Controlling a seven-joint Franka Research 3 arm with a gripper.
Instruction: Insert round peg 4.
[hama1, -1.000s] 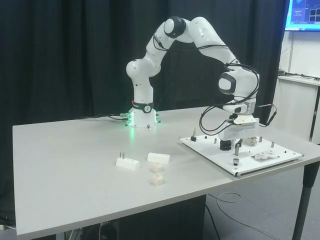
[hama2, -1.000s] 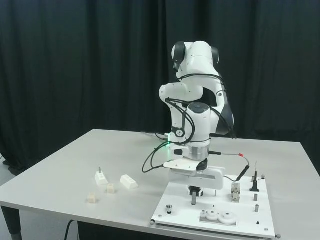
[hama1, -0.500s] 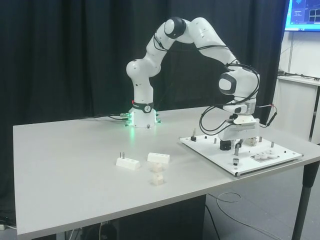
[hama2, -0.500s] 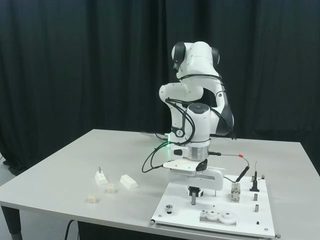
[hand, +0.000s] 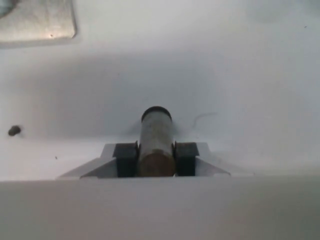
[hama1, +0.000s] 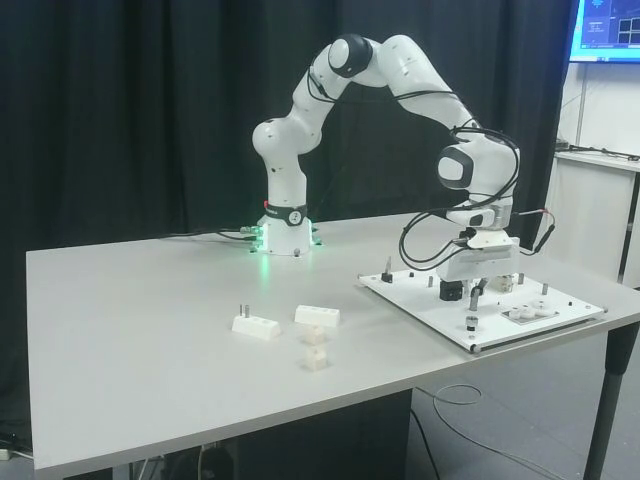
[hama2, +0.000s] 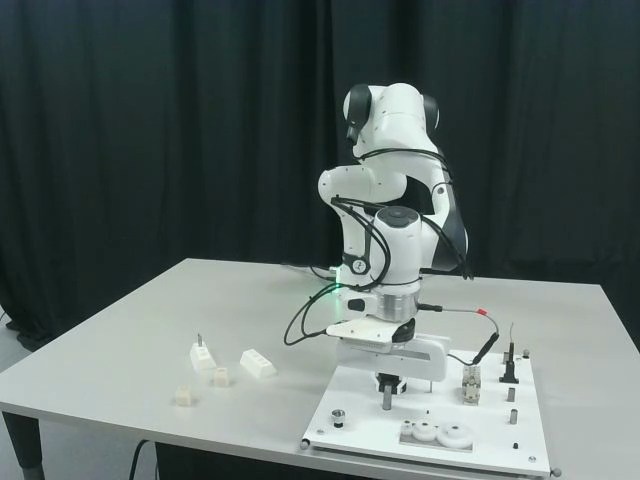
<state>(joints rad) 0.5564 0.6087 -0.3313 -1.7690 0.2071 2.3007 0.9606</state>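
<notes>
The pincer (hand: 156, 159) is squeezing the round grey metal peg (hand: 156, 142) between its two black fingers (hand: 125, 159). The peg is standing upright, its far end touching the flat white board (hand: 240, 75), so it is looking partly done; letting go is still left. It looks like a short, dull, smooth rod. At the board's 10 o'clock, a white holder block with thin pins (hama2: 203, 356) is sitting on the grey desk (hama2: 150, 330).

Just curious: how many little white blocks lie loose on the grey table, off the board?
4: one carrying thin pins, a long one beside it, and two small cubes nearer the table's front edge. None seem hidden.
</notes>
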